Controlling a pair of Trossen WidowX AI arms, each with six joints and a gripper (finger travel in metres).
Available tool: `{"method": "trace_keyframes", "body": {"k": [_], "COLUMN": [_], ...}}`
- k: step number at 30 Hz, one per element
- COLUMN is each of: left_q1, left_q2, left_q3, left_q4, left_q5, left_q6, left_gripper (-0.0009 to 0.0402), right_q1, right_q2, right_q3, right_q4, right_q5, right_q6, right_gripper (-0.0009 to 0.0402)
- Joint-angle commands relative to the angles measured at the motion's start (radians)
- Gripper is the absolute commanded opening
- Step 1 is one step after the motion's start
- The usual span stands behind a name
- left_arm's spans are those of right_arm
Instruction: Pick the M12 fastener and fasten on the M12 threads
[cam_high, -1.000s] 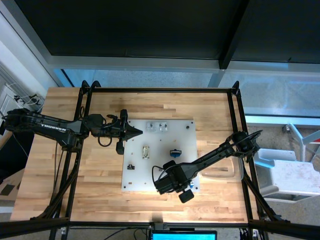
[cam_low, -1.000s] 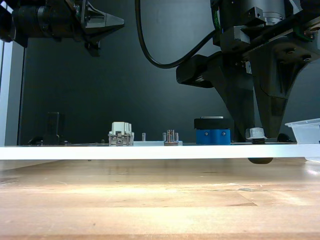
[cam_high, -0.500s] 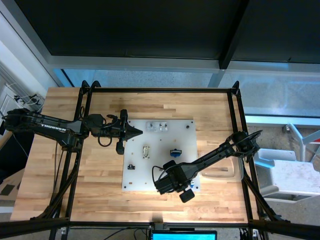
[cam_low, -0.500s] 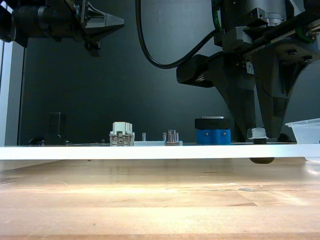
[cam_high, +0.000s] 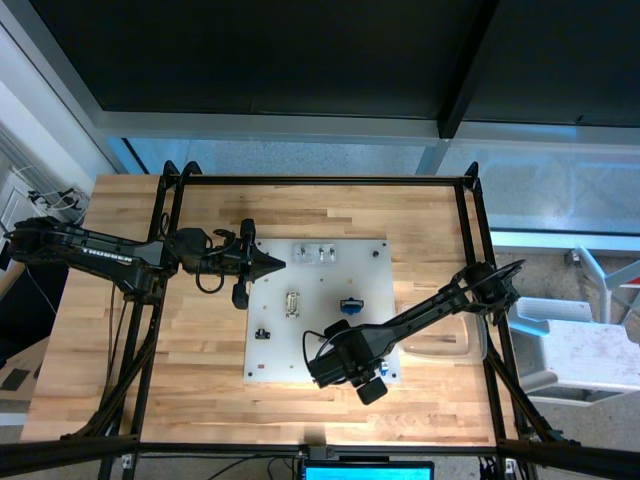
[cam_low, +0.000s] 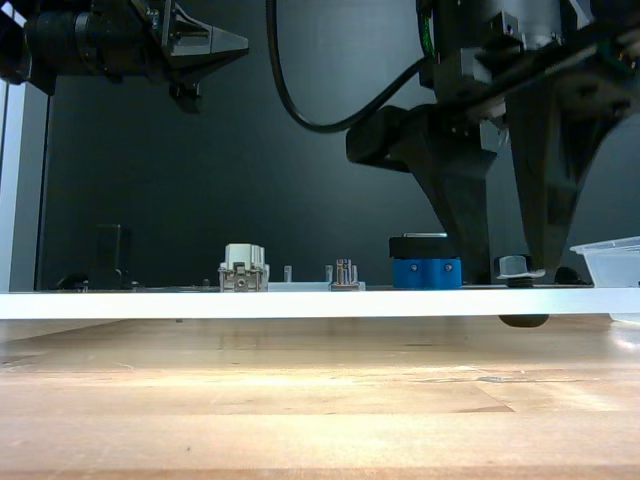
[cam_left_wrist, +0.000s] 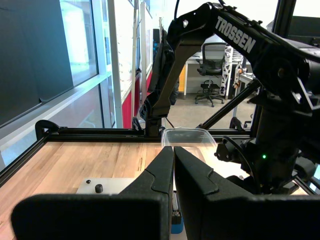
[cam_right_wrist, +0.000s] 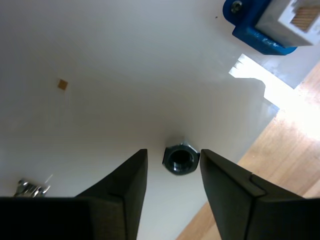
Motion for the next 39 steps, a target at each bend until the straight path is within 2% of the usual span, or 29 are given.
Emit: {"method": "trace_keyframes", "body": {"k": [1, 5, 16, 20, 26, 34, 37, 39], "left_q1": [0.000, 0.000, 0.000, 0.000, 0.000, 0.000, 0.000, 0.000], "left_q2": [0.000, 0.000, 0.000, 0.000, 0.000, 0.000, 0.000, 0.000], "left_q3": [0.000, 0.000, 0.000, 0.000, 0.000, 0.000, 0.000, 0.000], "left_q4": [0.000, 0.000, 0.000, 0.000, 0.000, 0.000, 0.000, 0.000], "left_q5": [0.000, 0.000, 0.000, 0.000, 0.000, 0.000, 0.000, 0.000], "left_q6": [0.000, 0.000, 0.000, 0.000, 0.000, 0.000, 0.000, 0.000], "left_gripper": [0.0000, 0.0000, 0.0000, 0.0000, 0.0000, 0.0000, 0.0000, 0.0000], "right_q1": [0.001, 0.001, 0.000, 0.000, 0.001, 0.005, 0.005, 0.006], "right_q2": [-0.024, -0.055, -0.119, -0.119, -0.119, -0.119, -0.119, -0.119], "right_q3": [0.002, 0.002, 0.002, 0.001, 0.000, 0.000, 0.000, 0.000], "right_q4": [0.001, 0.008, -0.037, -0.061, -0.046, -0.042, -0.054, -0.063], "right_q5": [-0.005, -0.007, 0.008, 0.007, 0.003, 0.004, 0.009, 0.033], "right_q6": [0.000, -0.017, -0.397, -0.484, -0.536, -0.667, -0.804, -0.963], "right_gripper": [0.0174, 0.0182, 0.0176, 0.0167, 0.0153, 0.0138, 0.0137, 0.0138]}}
